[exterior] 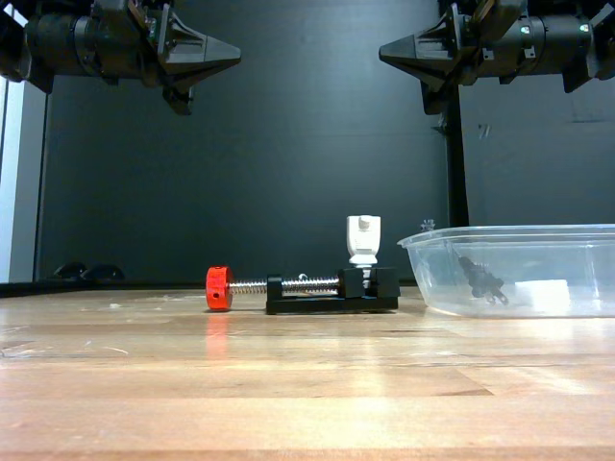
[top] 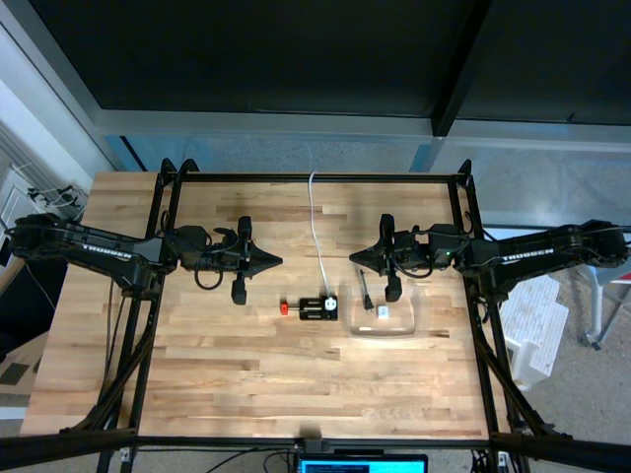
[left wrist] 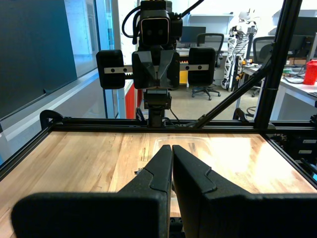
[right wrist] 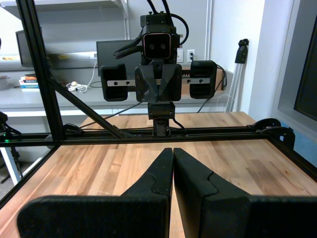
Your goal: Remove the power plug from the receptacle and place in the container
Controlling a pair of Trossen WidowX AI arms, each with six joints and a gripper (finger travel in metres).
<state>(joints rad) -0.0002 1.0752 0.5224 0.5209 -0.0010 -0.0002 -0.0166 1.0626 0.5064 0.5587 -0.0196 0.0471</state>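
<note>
Black power plug (top: 365, 292), clear container (exterior: 509, 231), black receptacle (top: 317, 308), red knob (top: 284, 308), white cable (top: 317, 227), black left gripper (top: 279, 261), black right gripper (top: 353, 258)

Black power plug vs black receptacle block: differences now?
Slim black power plug lies inside the shallow clear plastic tray; black receptacle block sits on the wooden table beside it. Plug is thin, all black; receptacle is bulkier, with red knob and white socket. Shared: neither held; left gripper and right gripper hover high, jaws shut.
</note>
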